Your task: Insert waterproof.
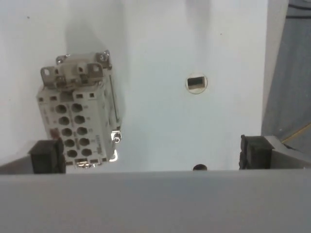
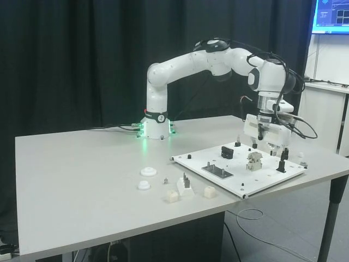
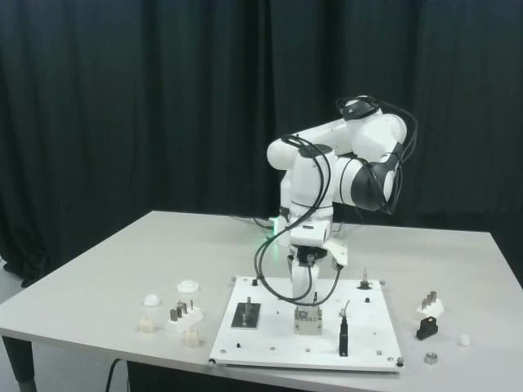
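Progress looks early or nearly finished; I cannot tell which, since the pictures never show whether the plug is seated. Largest is the grey bench (image 2: 82,180), matte and flat, carrying a smooth white board (image 2: 272,180) with black studs at its corners. The white arm (image 3: 327,163), glossy and rounded, hangs above the board. Its pincer (image 1: 150,153) stands wide apart, black pads holding nothing. Just beneath sits the plug (image 1: 77,121), a blocky pale plastic housing with two rows of round holes and small metal clips.
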